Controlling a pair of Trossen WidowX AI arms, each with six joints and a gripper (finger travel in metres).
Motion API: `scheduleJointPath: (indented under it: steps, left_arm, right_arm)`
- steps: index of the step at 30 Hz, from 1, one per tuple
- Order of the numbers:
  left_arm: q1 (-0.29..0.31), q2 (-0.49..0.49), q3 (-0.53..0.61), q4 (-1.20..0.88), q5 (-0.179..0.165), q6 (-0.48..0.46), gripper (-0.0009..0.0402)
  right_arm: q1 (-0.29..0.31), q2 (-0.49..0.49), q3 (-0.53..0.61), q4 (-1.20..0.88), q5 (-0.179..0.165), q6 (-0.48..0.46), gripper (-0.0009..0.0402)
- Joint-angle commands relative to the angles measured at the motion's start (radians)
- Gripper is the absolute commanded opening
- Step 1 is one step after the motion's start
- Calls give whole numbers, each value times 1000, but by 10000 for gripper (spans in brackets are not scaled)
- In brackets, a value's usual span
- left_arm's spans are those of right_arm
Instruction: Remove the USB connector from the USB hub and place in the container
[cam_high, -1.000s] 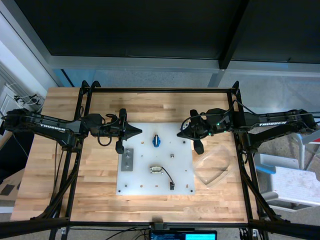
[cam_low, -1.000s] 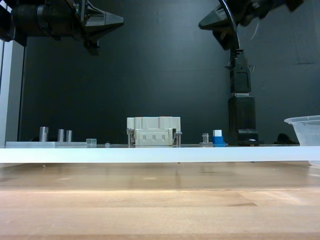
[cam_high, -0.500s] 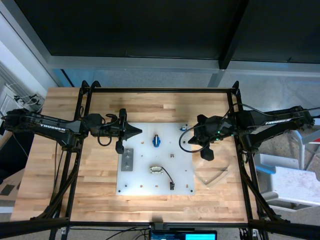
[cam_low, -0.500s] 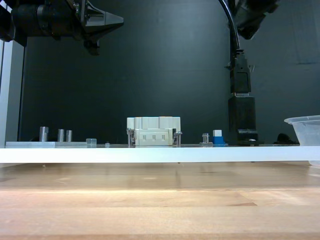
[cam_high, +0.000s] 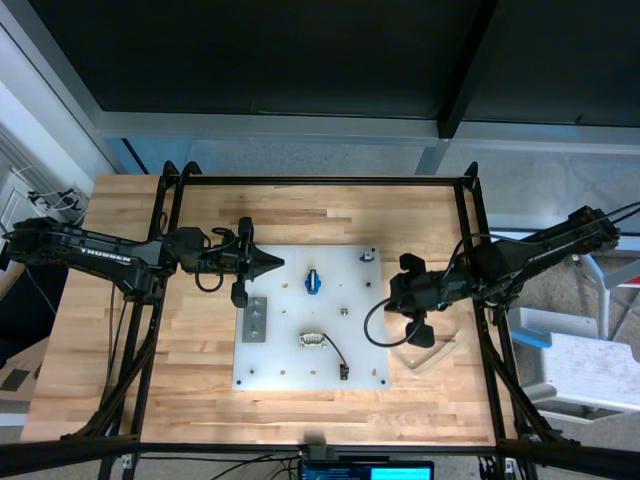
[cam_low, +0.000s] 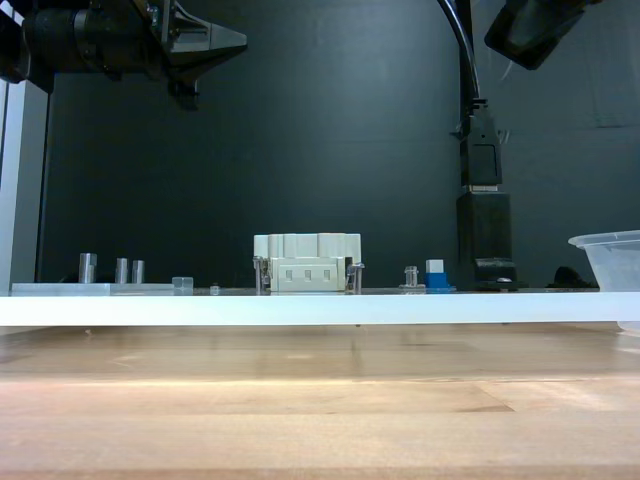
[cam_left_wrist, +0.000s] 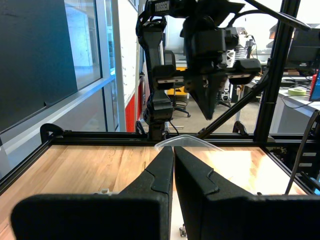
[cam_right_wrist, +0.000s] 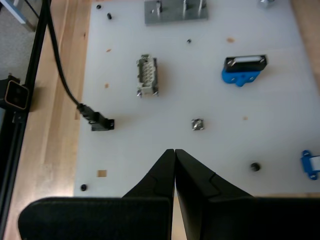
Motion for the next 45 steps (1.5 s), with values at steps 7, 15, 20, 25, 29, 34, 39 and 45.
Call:
scheduleJointPath:
  steps: [7,15,20,25,29,34,39,45]
  left_arm:
    - [0,0,0,0,0,0,1]
    - [0,0,0,0,0,0,1]
    - [0,0,0,0,0,0,1]
    - [0,0,0,0,0,0,1]
    - [0,0,0,0,0,0,1]
    - [0,0,0,0,0,0,1]
    - [0,0,0,0,0,0,1]
    - [0,0,0,0,0,0,1]
  right_arm:
    - [71,93,40,-19,28,83,1]
    - [100,224,190,-102,51,83,31]
    - [113,296,248,-108,50,84,61]
    - [127,355,285,-108,50,91,89]
    - [144,383,297,-106,50,108,113]
    - [163,410,297,-101,49,143,134]
    - [185,446,320,-93,49,168,140]
    - [191,499,366,-85,51,167,139]
